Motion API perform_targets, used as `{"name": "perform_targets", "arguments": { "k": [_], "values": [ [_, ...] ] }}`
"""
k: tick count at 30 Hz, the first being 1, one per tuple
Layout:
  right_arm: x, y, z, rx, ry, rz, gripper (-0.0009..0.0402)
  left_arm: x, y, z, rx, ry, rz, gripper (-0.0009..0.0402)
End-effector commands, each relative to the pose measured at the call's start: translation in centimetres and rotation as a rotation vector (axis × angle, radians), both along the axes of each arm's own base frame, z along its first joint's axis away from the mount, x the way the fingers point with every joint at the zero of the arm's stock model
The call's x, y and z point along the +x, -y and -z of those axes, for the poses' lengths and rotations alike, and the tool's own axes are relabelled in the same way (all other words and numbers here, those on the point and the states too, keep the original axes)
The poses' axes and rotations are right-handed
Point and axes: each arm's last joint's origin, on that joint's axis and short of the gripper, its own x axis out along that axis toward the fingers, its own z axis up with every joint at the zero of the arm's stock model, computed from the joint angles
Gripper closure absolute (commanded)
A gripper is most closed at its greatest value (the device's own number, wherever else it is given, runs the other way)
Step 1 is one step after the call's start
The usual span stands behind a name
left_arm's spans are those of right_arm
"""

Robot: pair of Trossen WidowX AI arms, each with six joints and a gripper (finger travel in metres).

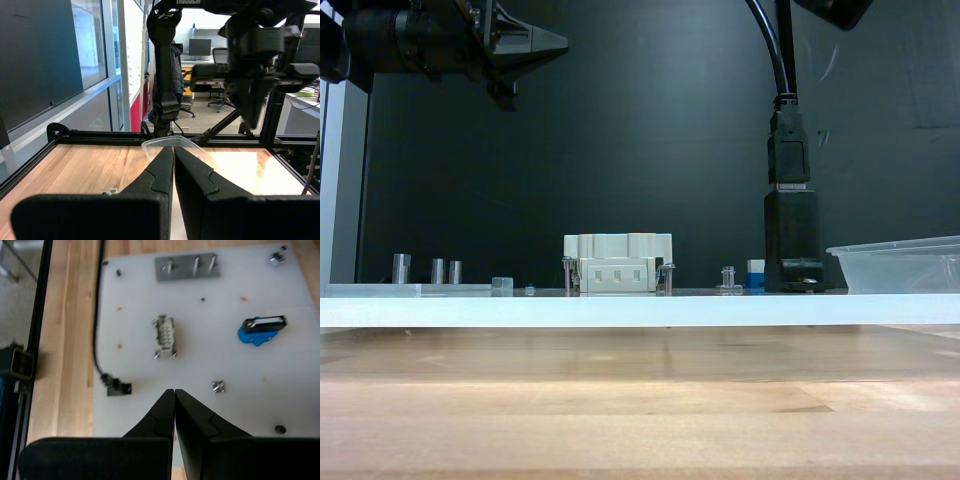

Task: Remove the USB connector from the USB hub and place in the container

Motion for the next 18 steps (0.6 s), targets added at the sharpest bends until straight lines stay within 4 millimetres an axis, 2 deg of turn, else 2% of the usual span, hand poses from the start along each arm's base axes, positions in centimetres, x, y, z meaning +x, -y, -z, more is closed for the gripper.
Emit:
{"name": "perform_targets", "arguments": {
  "k": [1, 11, 18],
  "values": [
    [0.5, -0.9, 0.2, 0.002, -0.018, 0.0, 0.0393, 0.0, 0.0, 0.0, 0.0, 0.0, 0.0, 0.0392],
    [1.8, -3.3, 1.2, 0.048, -0.067, -0.014, 0.0386, 0.0, 0.0, 0.0, 0.0, 0.001, 0.0, 0.0392],
    [2.8, -4.4, 1.8, 0.062, -0.102, -0.008, 0.0312, 0.0, 0.0, 0.0, 0.0, 0.001, 0.0, 0.0392]
  ]
}}
